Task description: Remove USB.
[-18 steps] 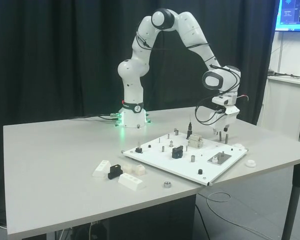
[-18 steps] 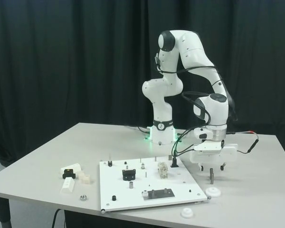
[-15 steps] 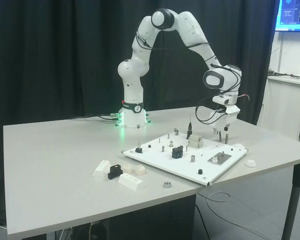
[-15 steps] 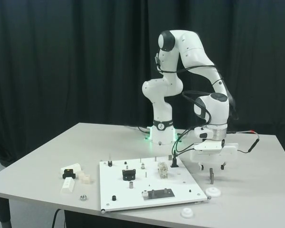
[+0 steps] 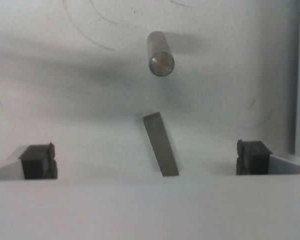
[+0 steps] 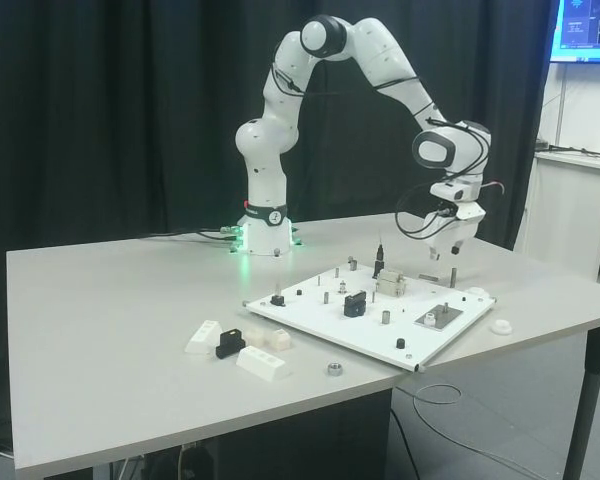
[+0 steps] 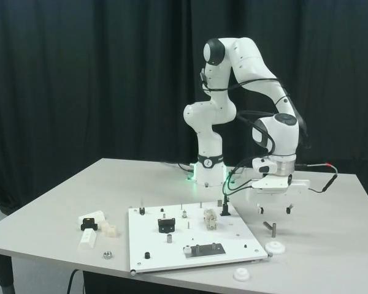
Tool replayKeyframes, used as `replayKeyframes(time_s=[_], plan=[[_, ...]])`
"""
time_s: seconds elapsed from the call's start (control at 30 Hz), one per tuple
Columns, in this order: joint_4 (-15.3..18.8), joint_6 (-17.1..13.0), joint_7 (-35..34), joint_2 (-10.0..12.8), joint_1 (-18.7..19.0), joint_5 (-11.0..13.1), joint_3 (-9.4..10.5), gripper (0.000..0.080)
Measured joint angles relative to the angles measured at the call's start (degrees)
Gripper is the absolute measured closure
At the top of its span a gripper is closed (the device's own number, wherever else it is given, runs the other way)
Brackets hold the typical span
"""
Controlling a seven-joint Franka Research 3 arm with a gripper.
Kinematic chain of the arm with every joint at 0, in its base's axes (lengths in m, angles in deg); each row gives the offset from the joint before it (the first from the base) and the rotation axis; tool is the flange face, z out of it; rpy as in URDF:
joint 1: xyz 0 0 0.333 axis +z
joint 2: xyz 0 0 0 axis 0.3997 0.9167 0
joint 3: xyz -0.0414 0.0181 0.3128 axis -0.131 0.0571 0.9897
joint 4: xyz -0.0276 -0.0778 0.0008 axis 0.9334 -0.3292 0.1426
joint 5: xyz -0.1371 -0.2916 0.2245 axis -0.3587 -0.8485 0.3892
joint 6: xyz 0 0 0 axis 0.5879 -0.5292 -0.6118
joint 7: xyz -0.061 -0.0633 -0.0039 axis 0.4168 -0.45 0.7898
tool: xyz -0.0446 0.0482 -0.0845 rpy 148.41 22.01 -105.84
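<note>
Moved: claw (image 7: 275,211) sits higher above the bench (image 7: 80,196) than 0.5 s ago, and the wrist has lifted with it; the board and loose parts have not shifted.
Claw state: released, its 2 fingers (image 5: 38,161) spread wide with nothing between them.
USB: flat grey piece (image 5: 161,150) on the bare bench below the claw, clear of both fingers, lying askew to the line between them.
Neighbour: 1 round peg (image 5: 160,60) near the USB, not touching it.
Hard to make out: from the second room view only 1 small dark tilted piece (image 7: 268,226) shows under the claw, just off the board's edge; I cannot tell whether it is the USB or the peg.
Cut off: the near end of the USB is hidden behind the claw's own body in the wrist view.
Board: white board (image 7: 190,242) carries a black block (image 7: 165,225) and several small upright parts.
Off the board: white blocks (image 7: 92,218) on the bench on the side away from the claw.
</note>
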Motion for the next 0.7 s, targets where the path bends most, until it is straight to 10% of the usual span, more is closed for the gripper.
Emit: replayKeyframes(time_s=[0.7], plan=[[-2.13,3.38,-0.01,-0.24,-0.13,-1.67,-0.67,0.0003]])
